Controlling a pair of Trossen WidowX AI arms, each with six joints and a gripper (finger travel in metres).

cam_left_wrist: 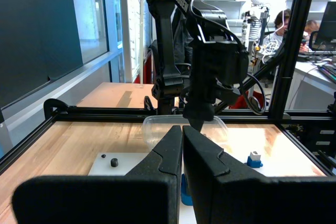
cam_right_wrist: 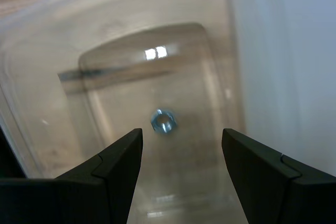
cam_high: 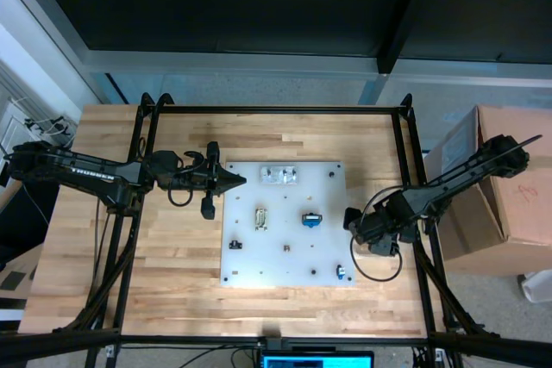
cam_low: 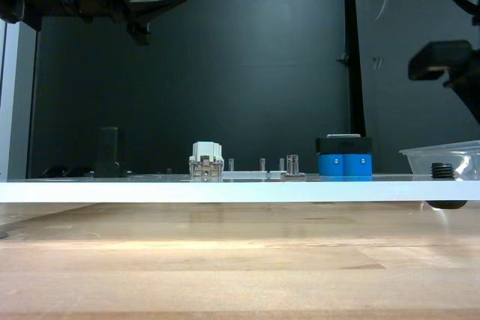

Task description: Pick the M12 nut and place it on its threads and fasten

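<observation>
Two Trossen end effectors | right (cam_right_wrist: 181, 132) spread over nut (cam_right_wrist: 163, 121) in tray (cam_right_wrist: 47, 77) | left (cam_left_wrist: 181, 128) closed aloft

Both my arms are matte black throughout. The left arm (cam_high: 86, 174) carries white lettering along its link, Trossen as far as I can read it from the high view, and a black cable (cam_high: 179, 205) loops under its wrist. The left gripper (cam_high: 240, 181), at ten o'clock of the board (cam_high: 259, 265), has wedge fingers meeting in a point. The right gripper (cam_right_wrist: 181, 142), at three o'clock, has bevelled fingers (cam_right_wrist: 113, 166) set apart. A cable loop (cam_high: 379, 279) hangs from the right arm (cam_high: 466, 170).
</observation>
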